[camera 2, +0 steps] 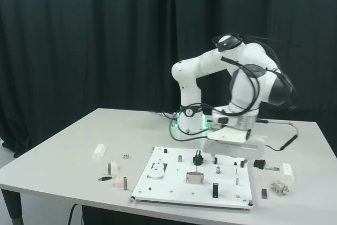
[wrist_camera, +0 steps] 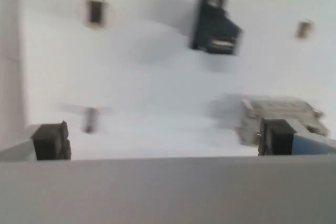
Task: Remove large gear.
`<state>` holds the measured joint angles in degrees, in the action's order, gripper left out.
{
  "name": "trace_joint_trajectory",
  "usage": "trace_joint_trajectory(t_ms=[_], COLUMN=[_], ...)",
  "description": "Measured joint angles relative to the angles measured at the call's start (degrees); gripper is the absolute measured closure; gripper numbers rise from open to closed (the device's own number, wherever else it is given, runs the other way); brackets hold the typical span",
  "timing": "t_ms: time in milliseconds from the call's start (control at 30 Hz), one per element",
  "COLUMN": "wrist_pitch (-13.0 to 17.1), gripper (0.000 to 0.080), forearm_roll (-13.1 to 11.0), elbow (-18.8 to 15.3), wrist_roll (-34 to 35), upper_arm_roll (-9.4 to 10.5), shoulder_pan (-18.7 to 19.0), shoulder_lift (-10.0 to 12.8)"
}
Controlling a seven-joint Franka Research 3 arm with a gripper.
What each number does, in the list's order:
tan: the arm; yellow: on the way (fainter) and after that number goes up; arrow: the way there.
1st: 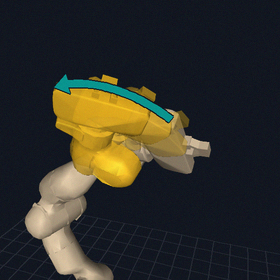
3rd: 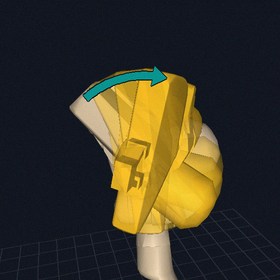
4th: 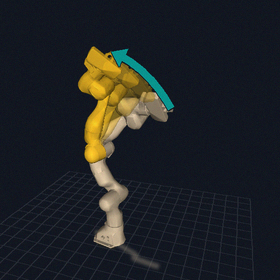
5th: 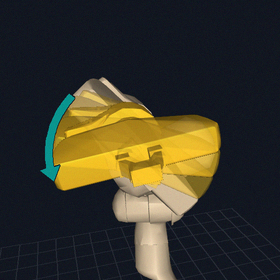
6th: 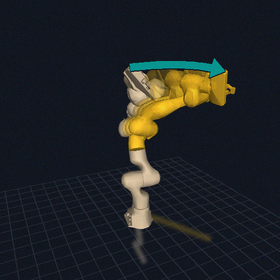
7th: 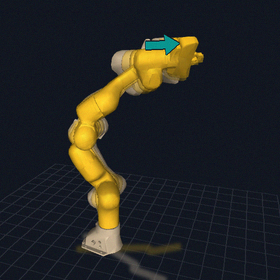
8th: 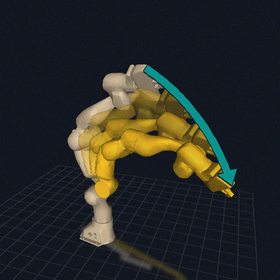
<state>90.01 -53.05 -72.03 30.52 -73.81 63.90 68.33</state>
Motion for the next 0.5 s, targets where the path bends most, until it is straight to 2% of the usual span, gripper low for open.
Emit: trace_joint_trajectory(t_ms=[267,500], wrist_pitch=[-0.22,1.86], gripper=[0.0003,0.0003], forearm_roll=[0.13,-0.09], elbow=[-6.94,-13.77], wrist_roll=[-7.3,-14.06], upper_arm_roll=[-2.44,-4.41], shoulder_pan=[0.67,1.42], shoulder_lift=[0.02,0.09])
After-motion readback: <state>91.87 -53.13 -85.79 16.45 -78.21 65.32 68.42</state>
